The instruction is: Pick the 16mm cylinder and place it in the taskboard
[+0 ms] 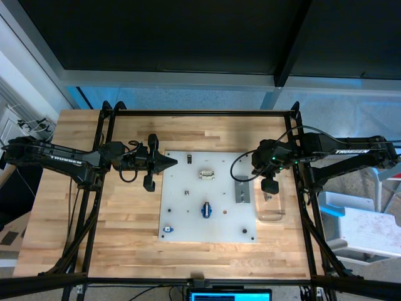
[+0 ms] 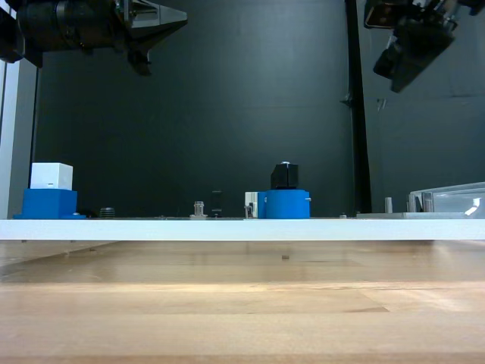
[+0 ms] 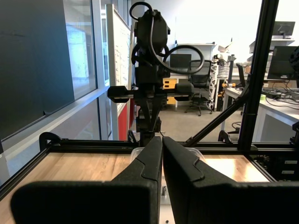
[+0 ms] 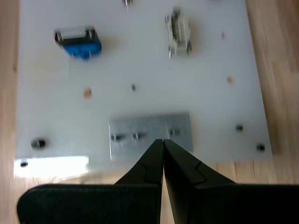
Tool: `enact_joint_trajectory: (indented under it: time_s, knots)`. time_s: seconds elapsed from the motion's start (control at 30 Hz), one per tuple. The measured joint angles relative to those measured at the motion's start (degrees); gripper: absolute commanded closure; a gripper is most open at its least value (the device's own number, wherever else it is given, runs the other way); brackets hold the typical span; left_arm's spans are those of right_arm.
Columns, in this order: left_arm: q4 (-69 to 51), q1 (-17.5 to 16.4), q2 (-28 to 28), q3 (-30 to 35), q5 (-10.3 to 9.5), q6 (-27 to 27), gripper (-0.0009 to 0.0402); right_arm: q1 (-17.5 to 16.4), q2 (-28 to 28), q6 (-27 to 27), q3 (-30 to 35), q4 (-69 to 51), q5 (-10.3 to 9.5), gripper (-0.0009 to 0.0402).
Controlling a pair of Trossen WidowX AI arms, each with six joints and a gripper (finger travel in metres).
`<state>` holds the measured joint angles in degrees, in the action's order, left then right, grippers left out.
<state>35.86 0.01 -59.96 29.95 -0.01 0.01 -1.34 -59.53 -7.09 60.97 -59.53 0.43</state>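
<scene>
Jaws on both arms are clenched, with nothing between them. Nearest me, the taskboard lies flat on the table. Just off its right edge I see the clear tray, with the 16mm cylinder lying in it. Above the tray's far end hangs the right gripper. Farther back, the left gripper hovers high over the board's left edge.
</scene>
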Motion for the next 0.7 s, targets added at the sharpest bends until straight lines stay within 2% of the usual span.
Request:
enact_joint_trajectory:
  time_s: [0.27, 0.7]
  knots:
    - [-0.02, 0.0, 0.0, -0.02, -0.02, -0.02, 0.0393, -0.48, -0.02, 0.09, 0.07, -7.67, 0.0, 0.0393]
    - [0.0, 0.0, 0.0, -0.02, 0.0, 0.0, 0.0393, -4.22, -0.24, -1.66, -0.48, -13.94, -0.09, 0.0393]
